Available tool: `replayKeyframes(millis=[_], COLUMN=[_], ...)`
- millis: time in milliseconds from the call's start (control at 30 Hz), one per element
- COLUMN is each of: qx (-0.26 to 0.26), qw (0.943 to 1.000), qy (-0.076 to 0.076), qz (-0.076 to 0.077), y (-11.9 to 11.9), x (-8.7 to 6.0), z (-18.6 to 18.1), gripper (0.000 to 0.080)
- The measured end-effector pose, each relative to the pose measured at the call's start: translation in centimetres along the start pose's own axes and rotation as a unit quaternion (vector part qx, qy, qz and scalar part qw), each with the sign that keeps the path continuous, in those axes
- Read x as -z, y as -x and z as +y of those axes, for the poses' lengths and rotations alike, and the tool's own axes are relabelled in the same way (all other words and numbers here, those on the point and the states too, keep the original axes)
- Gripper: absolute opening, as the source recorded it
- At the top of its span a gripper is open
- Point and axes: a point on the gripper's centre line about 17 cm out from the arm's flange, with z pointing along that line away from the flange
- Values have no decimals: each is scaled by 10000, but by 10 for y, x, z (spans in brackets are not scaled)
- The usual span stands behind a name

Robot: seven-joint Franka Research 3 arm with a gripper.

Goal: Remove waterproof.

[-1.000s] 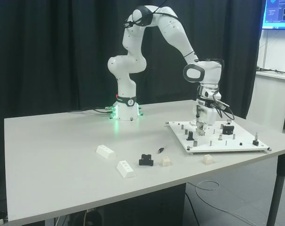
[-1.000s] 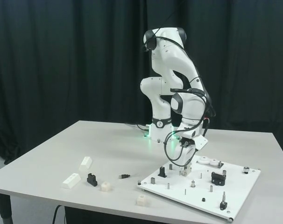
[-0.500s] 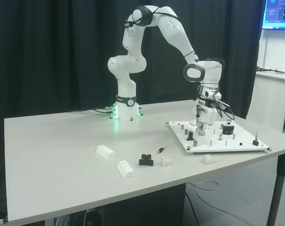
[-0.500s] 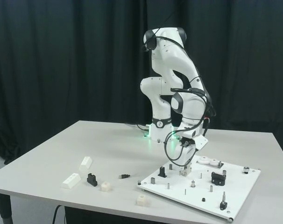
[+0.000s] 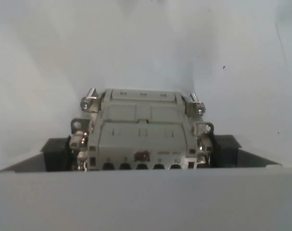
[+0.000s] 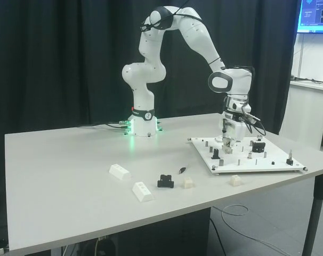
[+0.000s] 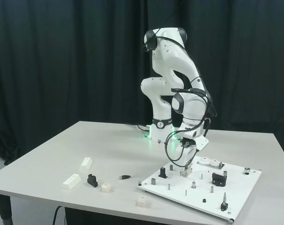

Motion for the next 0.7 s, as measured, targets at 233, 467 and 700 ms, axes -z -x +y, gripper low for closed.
replayKeyframes(millis=[233,467,700], qx=[-7,-16,-15], qw=[10000,10000,10000], qy=[0,4,68], qz=[-2,-11,-71], y=[0,0,4], x=[0,2,21], z=[0,0,2], gripper=[620,620,620])
